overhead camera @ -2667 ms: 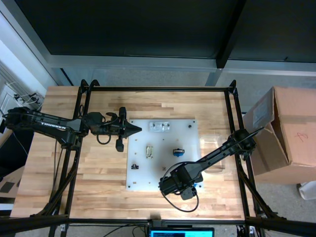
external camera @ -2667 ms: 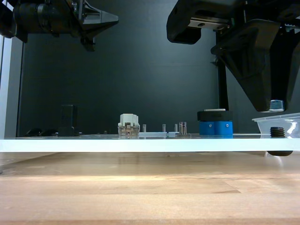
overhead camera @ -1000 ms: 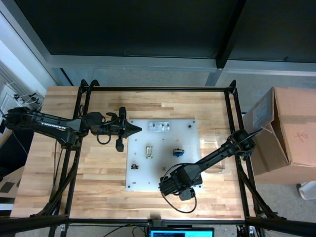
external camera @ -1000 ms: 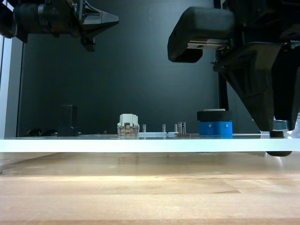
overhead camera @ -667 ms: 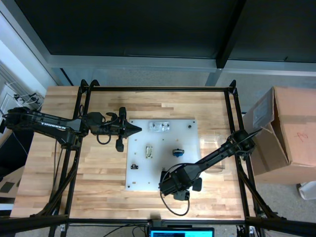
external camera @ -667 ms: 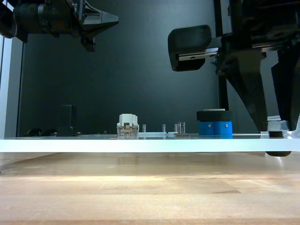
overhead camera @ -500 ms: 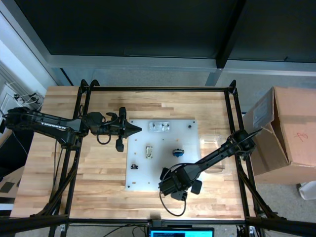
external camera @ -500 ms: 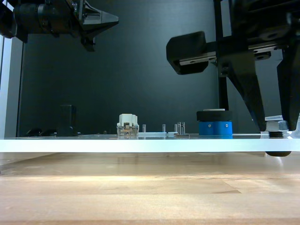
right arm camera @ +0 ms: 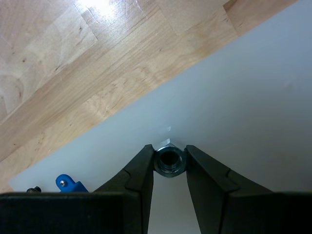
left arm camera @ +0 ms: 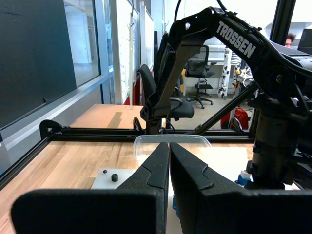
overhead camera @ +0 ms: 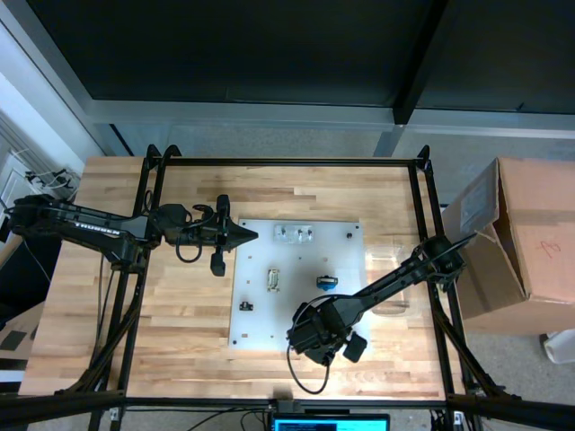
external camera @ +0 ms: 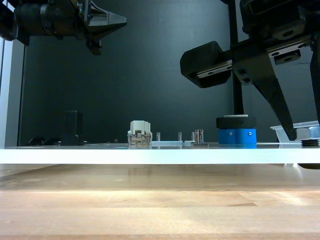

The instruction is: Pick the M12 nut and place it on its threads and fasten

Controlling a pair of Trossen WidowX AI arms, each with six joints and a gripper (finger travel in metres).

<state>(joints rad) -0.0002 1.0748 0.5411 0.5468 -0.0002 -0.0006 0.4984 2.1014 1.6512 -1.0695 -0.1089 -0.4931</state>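
The small silver nut (right arm camera: 169,161) is pinched between the fingers of my right gripper (right arm camera: 169,164), which is shut on it. In the low view the nut (external camera: 306,133) sits on top of the black ribbed stud (external camera: 311,143) at the near right edge of the white board (overhead camera: 260,323), with a little ribbing showing below it. My right gripper (external camera: 306,136) points straight down over it, and from above my right gripper (overhead camera: 340,341) hides both nut and stud. My left gripper (overhead camera: 252,235) hangs shut, high off the board's far left edge, holding nothing.
A blue block with a black cap (external camera: 236,135) and a pale connector (external camera: 138,134) stand mid-board. A clear tray (overhead camera: 391,269) lies just right of the board. A cardboard box (overhead camera: 512,242) sits beyond the table's right edge.
My right gripper came down with the nut onto the stud, then its wrist turned while staying shut on it. The board has slid slightly to the right. The left arm has not moved.
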